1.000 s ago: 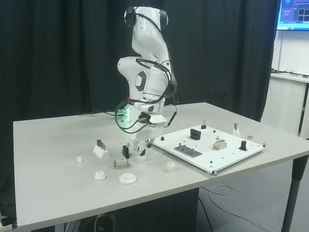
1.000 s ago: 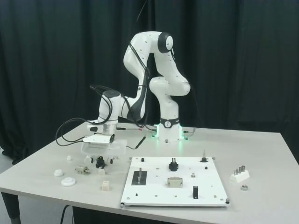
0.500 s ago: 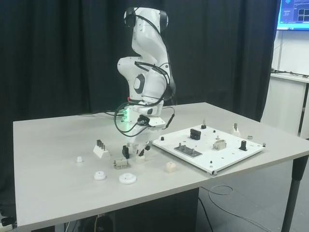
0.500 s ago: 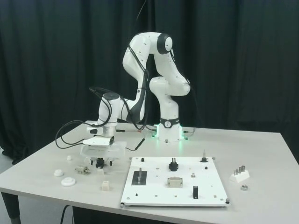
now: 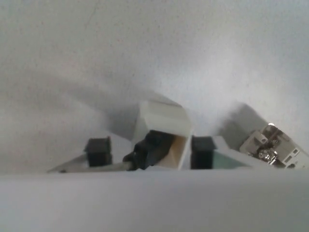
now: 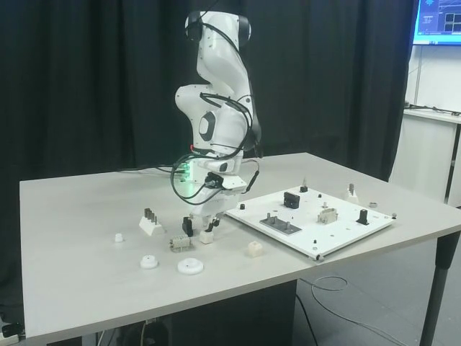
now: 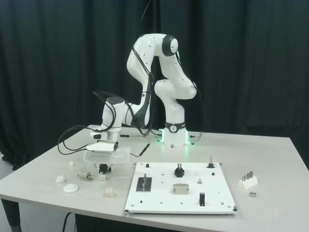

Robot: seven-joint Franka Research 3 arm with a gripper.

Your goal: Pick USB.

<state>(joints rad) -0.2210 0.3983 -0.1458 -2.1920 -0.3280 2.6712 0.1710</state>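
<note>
— Where was the USB (image 5: pixel 150 149)?
— Right under the wrist camera: a black plug seated in a small white block (image 5: pixel 161 131), which stood on the grey desk (image 6: pixel 86 216). It sat between the two black fingertips (image 5: pixel 98 151) of the jaws (image 5: pixel 150 152).

— So were the jaws clenched on it?
— No, they stood spread, one fingertip on each side of the block, and neither appeared to touch it.

— And from the room?
— In the first room view the white arm (image 6: pixel 216 86) bent low over the near-left part of the desk, the jaws (image 6: pixel 198 225) down at the plug (image 6: pixel 187 225) and block (image 6: pixel 207 235). The second room view showed the same low reach, jaws (image 7: pixel 103 168) close above the desk (image 7: pixel 270 164).

— What lay around it?
— A small metal connector (image 5: pixel 270 144) just beside the block. Nearer the desk's front edge lay a white disc (image 6: pixel 190 267), a smaller white disc (image 6: pixel 149 262) and a small white cube (image 6: pixel 253 249). A white holder with upright pins (image 6: pixel 150 220) stood to the left, and a tiny white knob (image 6: pixel 118 236) further left. The white assembly board (image 6: pixel 310 216) lay to the right, carrying black and metal fittings.
</note>
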